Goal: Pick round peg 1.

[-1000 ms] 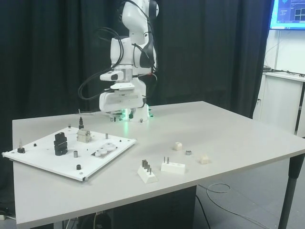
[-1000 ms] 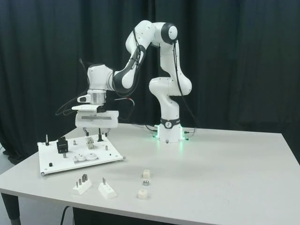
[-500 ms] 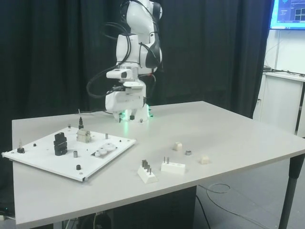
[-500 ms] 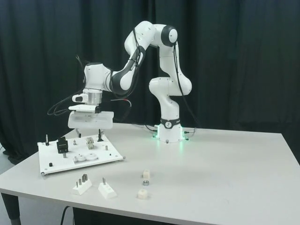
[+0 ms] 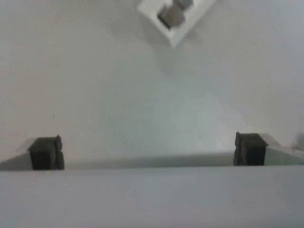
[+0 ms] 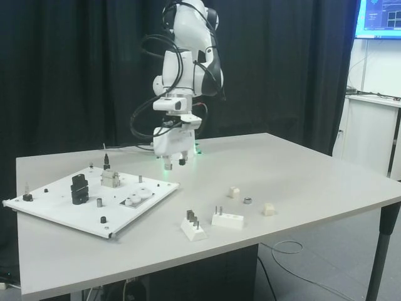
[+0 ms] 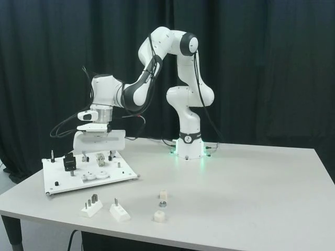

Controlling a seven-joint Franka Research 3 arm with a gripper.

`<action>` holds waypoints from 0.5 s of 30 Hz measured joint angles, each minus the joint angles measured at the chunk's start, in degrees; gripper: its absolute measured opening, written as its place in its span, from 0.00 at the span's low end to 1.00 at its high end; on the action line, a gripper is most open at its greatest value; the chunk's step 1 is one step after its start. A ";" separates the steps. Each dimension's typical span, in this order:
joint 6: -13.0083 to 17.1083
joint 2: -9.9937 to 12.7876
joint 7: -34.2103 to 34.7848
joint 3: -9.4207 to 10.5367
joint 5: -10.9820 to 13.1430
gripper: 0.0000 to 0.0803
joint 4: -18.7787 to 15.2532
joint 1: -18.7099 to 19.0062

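From my station I see the white board (image 7: 57, 185) at the left of the grey worktop (image 7: 251, 183), with the hand (image 7: 97, 155) hanging above its far side, fingers (image 5: 46, 153) spread wide and holding nothing. Round peg 1 (image 7: 115, 201) stands upright in its small white block (image 7: 120, 212) near the front edge, well apart from the hand, just beside another peg block (image 7: 91, 207)
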 joint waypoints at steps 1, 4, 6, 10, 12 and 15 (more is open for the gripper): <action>-0.17 0.30 -0.76 0.20 0.66 1.00 0.40 0.00; -0.75 1.21 -3.45 0.78 2.34 1.00 1.75 0.00; -1.37 1.82 -4.81 1.08 3.02 1.00 2.72 0.00; -2.54 3.10 -6.10 1.66 3.51 1.00 4.70 0.00; -3.03 3.80 -6.48 1.99 3.51 1.00 5.69 0.00; -4.05 4.99 -6.82 2.47 3.51 1.00 7.29 0.00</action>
